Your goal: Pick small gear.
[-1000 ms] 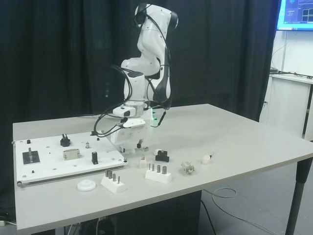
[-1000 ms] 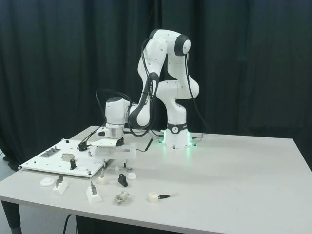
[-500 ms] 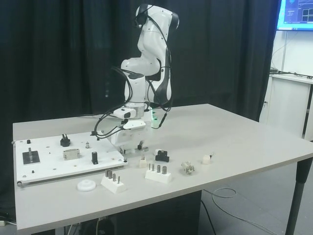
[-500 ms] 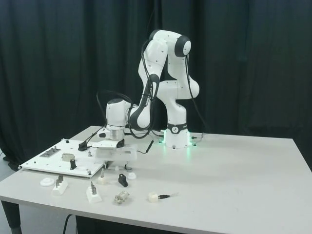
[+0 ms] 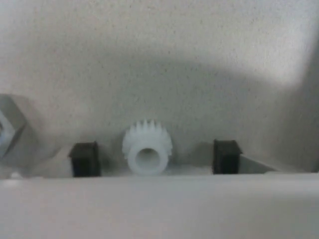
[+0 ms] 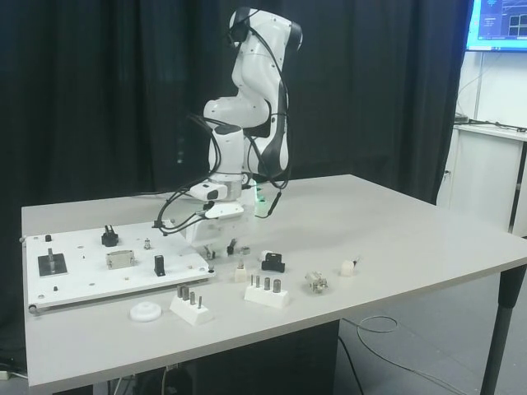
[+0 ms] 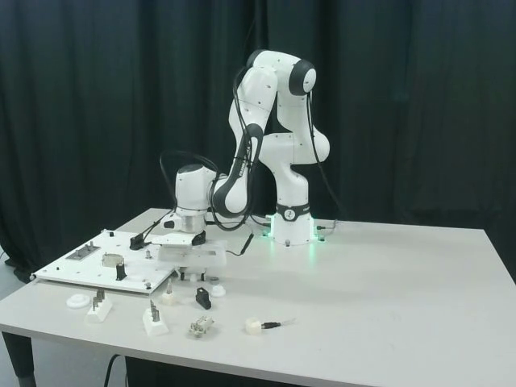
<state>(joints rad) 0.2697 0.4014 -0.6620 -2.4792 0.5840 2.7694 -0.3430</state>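
In the wrist view a grey metal part [image 5: 9, 130] is cut off by the picture's edge, and its identity cannot be determined. The small gear [image 5: 147, 147] is blurred, and its lower portion is hidden behind the gripper body. In both room views the gear is too small to distinguish. The white assembly board [image 6: 115, 267] carries fittings too small to identify.

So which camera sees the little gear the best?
The wrist view. The small gear sits in the middle of that picture, teeth and centre hole plain, between the two black fingertips of the gripper. In both room views it is only a tiny white speck under the arm.
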